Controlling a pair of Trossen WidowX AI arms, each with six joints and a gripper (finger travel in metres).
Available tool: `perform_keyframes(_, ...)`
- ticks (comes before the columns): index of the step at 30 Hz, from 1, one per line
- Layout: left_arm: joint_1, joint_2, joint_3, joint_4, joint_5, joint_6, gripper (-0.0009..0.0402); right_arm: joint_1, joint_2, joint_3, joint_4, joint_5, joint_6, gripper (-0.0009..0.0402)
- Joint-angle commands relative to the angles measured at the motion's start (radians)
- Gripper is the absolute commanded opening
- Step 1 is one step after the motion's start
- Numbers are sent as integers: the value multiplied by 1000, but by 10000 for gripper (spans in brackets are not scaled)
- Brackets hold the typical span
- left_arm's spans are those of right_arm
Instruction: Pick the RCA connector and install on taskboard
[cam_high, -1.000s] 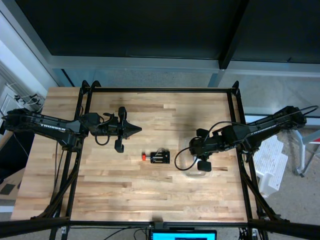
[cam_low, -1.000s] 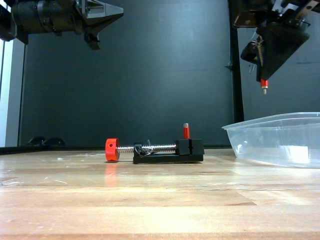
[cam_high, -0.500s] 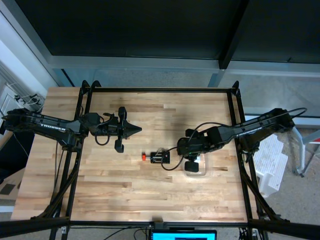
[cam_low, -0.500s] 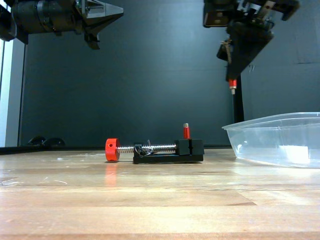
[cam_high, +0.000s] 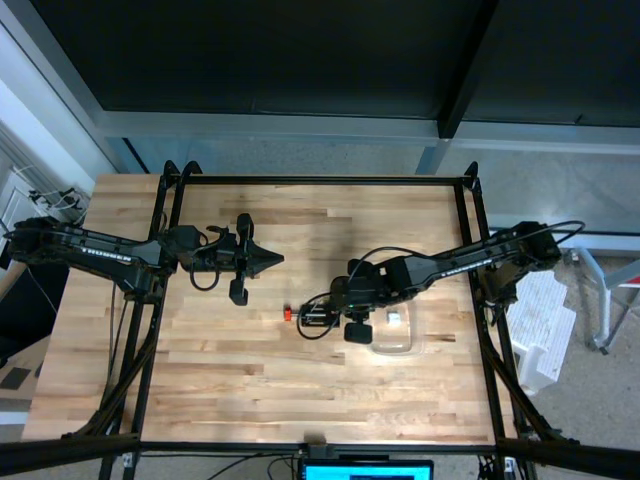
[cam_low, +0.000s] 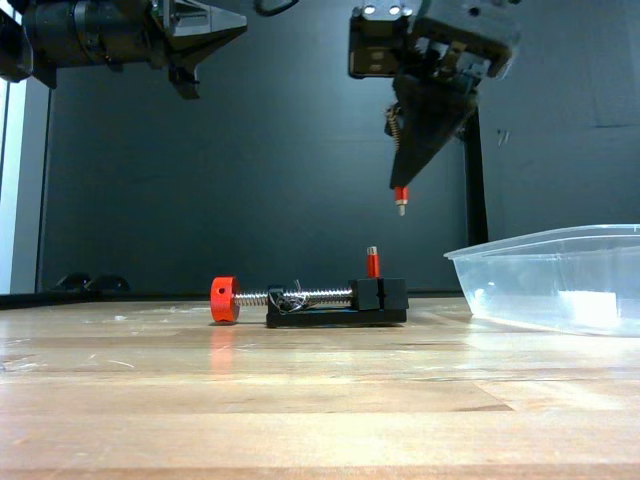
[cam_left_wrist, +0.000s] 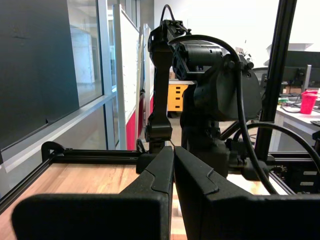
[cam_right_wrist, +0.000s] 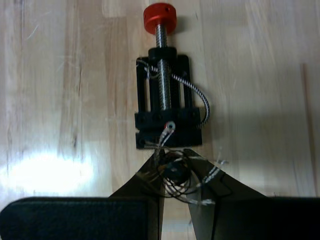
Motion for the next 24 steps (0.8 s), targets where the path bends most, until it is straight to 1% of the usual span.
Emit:
perform_keyframes(1,0,0,0,0,0,0,0,-3,28,21,8,0,-17,0)
perform_keyframes(8,0,0,0,0,0,0,0,-10,70,50,19,1,-21,0)
perform_keyframes(16,0,0,0,0,0,0,0,-16,71,48,42,2,-21,0)
perform_keyframes(24,0,0,0,0,0,0,0,-16,71,22,68,1,-20,0)
